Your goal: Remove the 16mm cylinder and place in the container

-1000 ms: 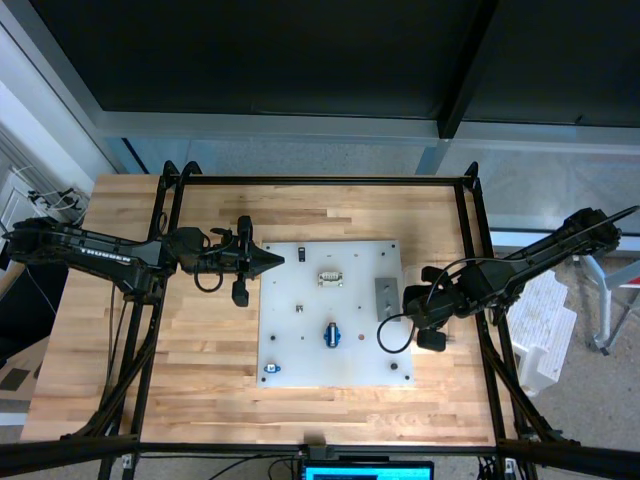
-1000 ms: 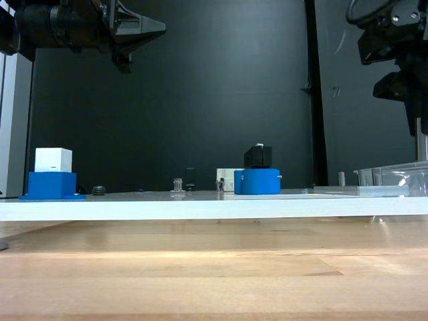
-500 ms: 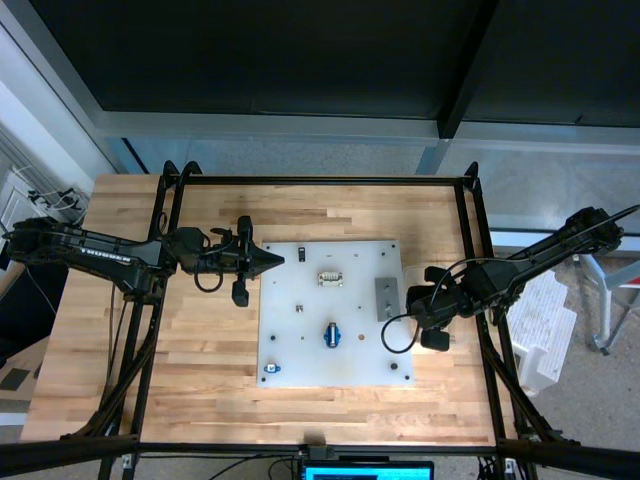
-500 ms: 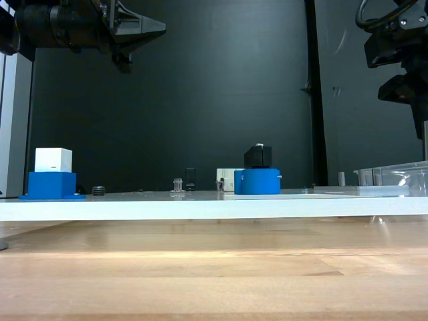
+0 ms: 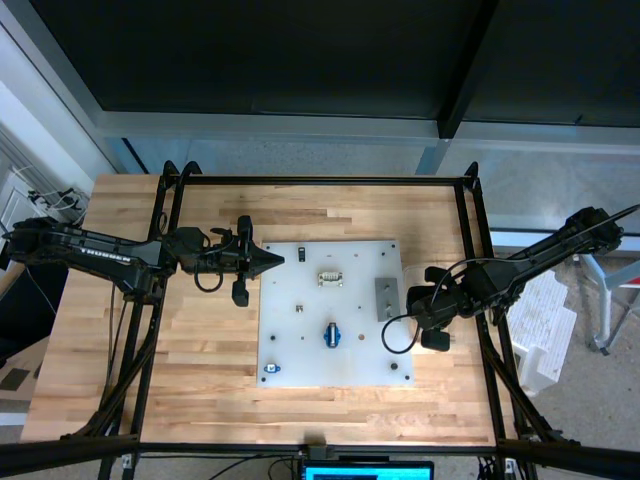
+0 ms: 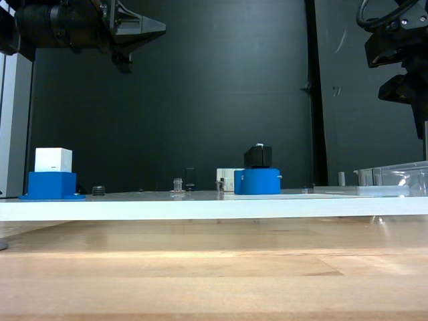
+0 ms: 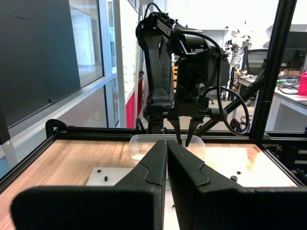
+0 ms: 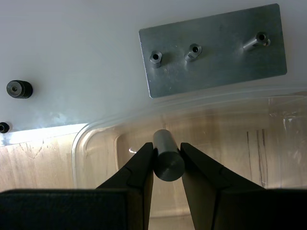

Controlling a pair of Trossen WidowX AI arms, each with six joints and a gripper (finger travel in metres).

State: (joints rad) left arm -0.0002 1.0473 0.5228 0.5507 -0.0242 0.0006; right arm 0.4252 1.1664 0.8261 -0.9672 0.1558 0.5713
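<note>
The right gripper [image 8: 167, 152], right of centre in the high view, clamps the 16mm cylinder [image 8: 168, 158] above the container [image 8: 84, 136], positioned so that release should drop it inside. The left gripper [image 5: 272, 258], jaws closed and empty, is parked at the upper left of the white board [image 5: 300, 345].

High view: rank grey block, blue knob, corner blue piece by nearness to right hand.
1. Grey block, beside the right hand gripping the 16mm cylinder.
2. Blue knob, board centre.
3. Corner blue piece, near-left; left hand hovers over far-left corner.
</note>
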